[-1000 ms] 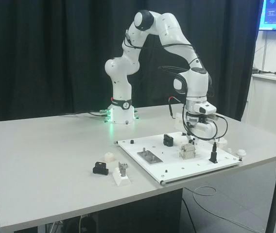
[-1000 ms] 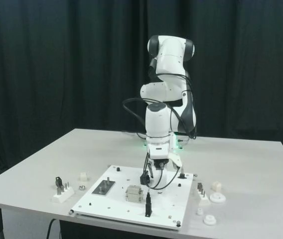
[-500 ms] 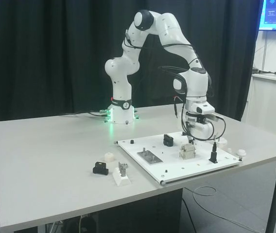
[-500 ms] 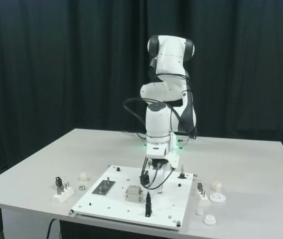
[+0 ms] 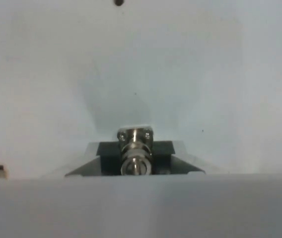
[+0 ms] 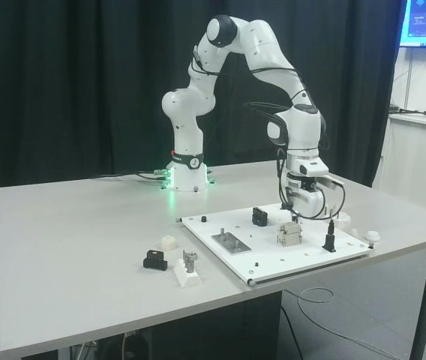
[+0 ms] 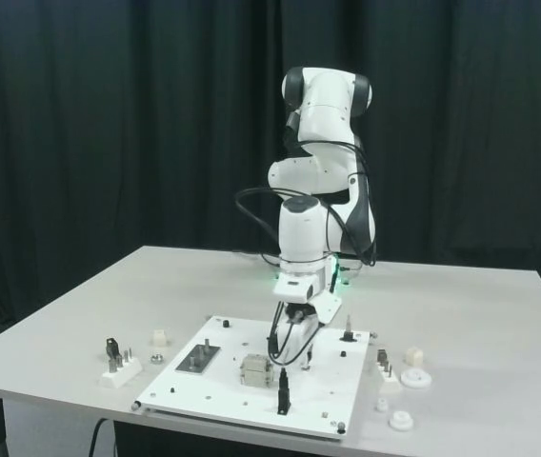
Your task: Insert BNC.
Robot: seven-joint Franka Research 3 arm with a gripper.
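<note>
**Over the board: BNC lined up under the wrist**

On white board (image 6: 273, 244), gripper (image 6: 303, 204) hangs low, roughly 1 o'clock of the grey block (image 6: 289, 234). BNC (image 5: 135, 151) sits centred below the wrist, probably aligned for insertion. Finger state: cannot tell.

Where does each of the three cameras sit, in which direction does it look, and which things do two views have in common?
Wrist view: on the arm's wrist, looking down at the BNC connector over the white board; none of the arm is recognisable.
First room view: beside the grey table, seeing the whole arm, its base behind, the gripper above the white board.
Second room view: at the table's front edge, facing the arm, base hidden behind it.
Both room views share the arm, the white board and the black upright plug.
</note>
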